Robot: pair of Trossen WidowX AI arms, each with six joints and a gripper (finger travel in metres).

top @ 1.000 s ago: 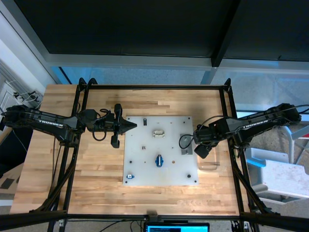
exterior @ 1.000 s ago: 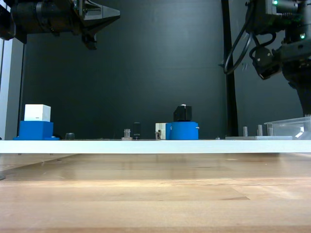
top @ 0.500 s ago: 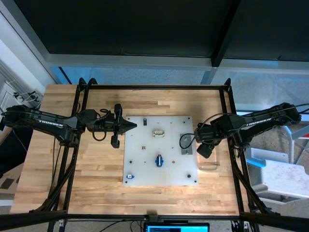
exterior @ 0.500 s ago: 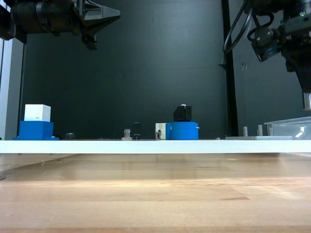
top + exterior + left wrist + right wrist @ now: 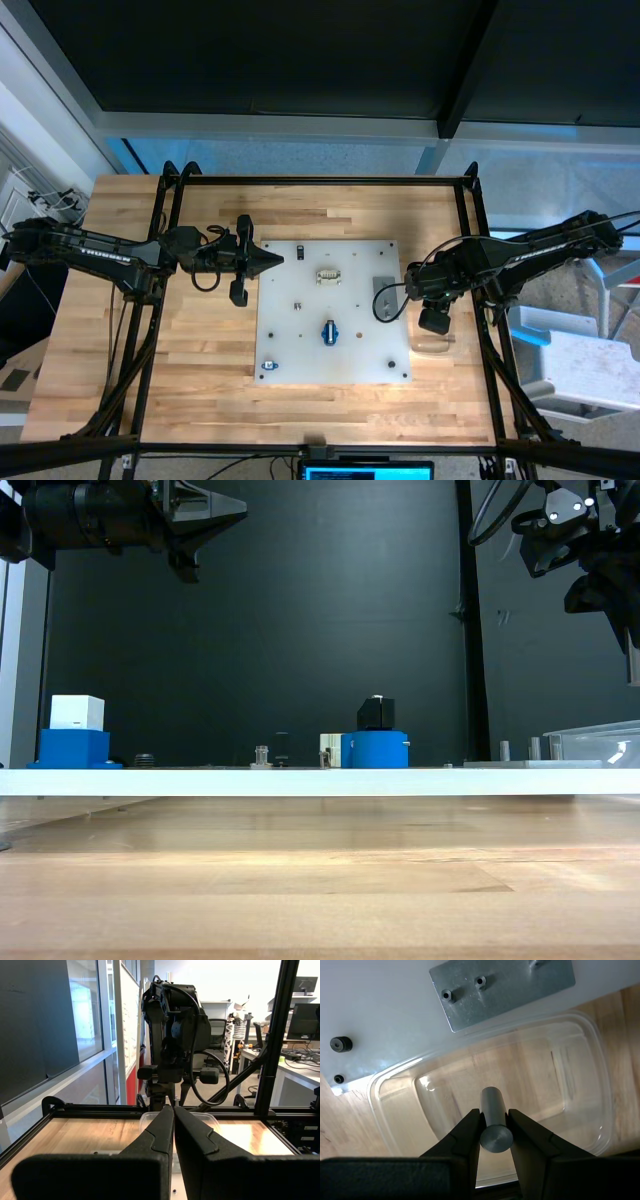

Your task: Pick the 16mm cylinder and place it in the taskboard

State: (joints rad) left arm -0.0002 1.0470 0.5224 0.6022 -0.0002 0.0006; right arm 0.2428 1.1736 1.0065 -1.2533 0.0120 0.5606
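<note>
The right tool (image 5: 493, 1114) is clamping the 16mm cylinder (image 5: 495, 1132) between its fingers, hanging above the clear tray (image 5: 585, 1085), which is sitting on the tabletop (image 5: 200, 400) just beside the taskboard (image 5: 300, 340), near its grey metal block (image 5: 505, 985). The left tool (image 5: 173, 1110), fingers pressed together on nothing, is hovering high at the taskboard's left edge.

Grey 16mm cylinder (image 5: 493, 1105), white taskboard (image 5: 300, 345), clear tray (image 5: 545, 1090), black left gripper (image 5: 173, 1110) and right gripper (image 5: 494, 1120).
</note>
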